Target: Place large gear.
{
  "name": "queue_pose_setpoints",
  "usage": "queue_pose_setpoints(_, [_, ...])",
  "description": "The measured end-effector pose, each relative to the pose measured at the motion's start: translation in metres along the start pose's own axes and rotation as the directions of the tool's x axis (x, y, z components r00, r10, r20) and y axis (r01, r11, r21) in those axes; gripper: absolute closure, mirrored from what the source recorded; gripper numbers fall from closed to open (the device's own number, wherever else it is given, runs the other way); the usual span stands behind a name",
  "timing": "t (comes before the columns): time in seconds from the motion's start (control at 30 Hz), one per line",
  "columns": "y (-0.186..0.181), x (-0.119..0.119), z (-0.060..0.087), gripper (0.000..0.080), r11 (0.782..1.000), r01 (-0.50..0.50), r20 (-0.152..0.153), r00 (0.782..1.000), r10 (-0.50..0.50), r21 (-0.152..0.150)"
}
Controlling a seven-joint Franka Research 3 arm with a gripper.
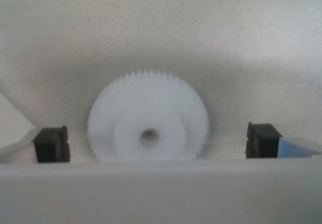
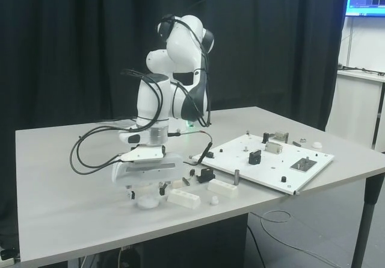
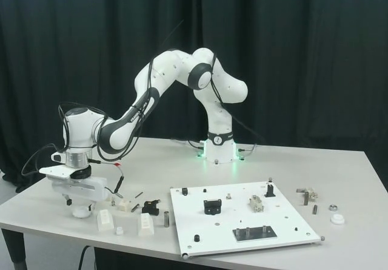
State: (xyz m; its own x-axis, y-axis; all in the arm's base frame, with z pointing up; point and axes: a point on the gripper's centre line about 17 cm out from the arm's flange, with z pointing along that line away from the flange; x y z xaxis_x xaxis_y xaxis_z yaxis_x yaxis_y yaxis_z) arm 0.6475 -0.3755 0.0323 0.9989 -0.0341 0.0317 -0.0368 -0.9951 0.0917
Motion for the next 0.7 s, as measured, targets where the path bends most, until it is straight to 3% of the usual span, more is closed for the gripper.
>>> queue_pose_setpoints(0.07, [0.002, 0.001, -0.001, 0.0208, 1.0, 0.0, -0.003, 1.0, 0.0, -0.002])
queue_pose_setpoints(0.1, [0.003, 0.002, -0.002, 0.0013, 1.0, 0.0, -0.005, 1.0, 0.0, -0.002])
queue_pose_setpoints(0.7, [0.007, 0.01, -0.027, 0.0003, 1.0, 0.022, 0.002, 1.0, -0.023, 0.02])
